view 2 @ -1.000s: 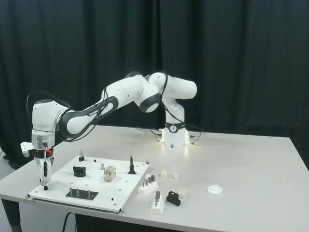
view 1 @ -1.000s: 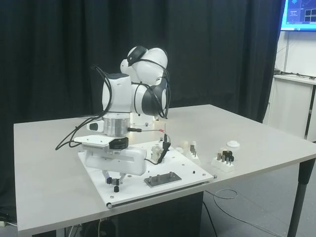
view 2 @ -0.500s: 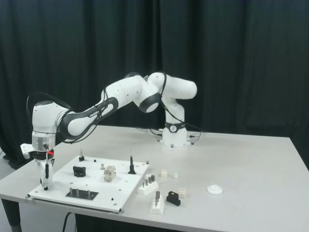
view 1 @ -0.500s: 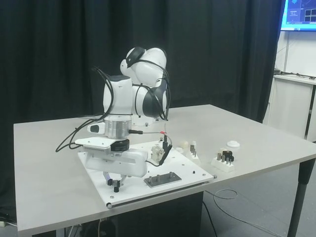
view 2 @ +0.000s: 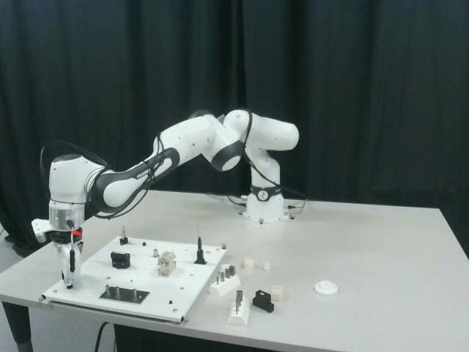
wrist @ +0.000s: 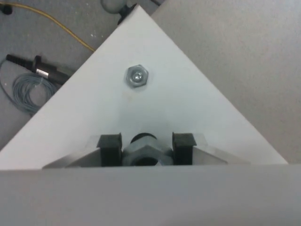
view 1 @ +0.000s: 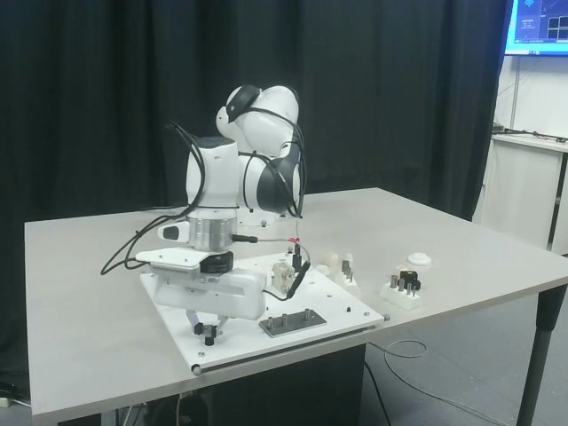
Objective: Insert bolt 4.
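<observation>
- In the wrist view, the pincer [wrist: 146,149] is seen at lower centre, its two black fingertips [wrist: 109,147] drawn narrow around a bolt [wrist: 142,151], of which the dark hexagonal head is shown between them.
- Above it in that frame, towards upper centre, a grey hex nut [wrist: 137,76] is seen seated flat in the white board [wrist: 197,117], close to the board's corner; it is judged to mark the threaded seat for bolt 4, though this cannot be confirmed.
- The nut is thus shown lying ahead of the held bolt, apart from it and not underneath it.
- In the first room view, the pincer [view 1: 206,330] is found at lower left of centre, with the bolt hanging upright, its long axis vertical, just above the board [view 1: 346,311] on the grey table [view 1: 80,311].
- In the second room view, the pincer [view 2: 68,277] is placed at far left, over the board's near-left corner.
- The coming move is judged to turn on this offset: a short sideways shift towards the corner nut is called for before any descent, the bolt being kept vertical.
</observation>
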`<act>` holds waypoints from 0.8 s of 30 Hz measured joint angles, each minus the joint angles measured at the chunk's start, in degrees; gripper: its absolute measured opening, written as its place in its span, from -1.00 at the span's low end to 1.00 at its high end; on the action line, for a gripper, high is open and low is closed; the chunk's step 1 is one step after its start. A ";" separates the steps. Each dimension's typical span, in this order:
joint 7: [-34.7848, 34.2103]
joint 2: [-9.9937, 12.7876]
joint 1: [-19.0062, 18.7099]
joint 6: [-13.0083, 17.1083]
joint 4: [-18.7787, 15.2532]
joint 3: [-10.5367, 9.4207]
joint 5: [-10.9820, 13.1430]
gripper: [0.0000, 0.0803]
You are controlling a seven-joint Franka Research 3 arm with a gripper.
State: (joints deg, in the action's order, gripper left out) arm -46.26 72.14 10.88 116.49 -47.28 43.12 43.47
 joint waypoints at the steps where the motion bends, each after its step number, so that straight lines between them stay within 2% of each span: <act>1: 0.00 0.00 0.04 0.00 0.00 -0.13 -0.16 -0.43; 24: 0.07 -0.02 0.97 0.66 0.71 -2.36 -2.69 -0.43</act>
State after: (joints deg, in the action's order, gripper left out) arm -46.19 72.13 11.84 117.15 -46.57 40.76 40.78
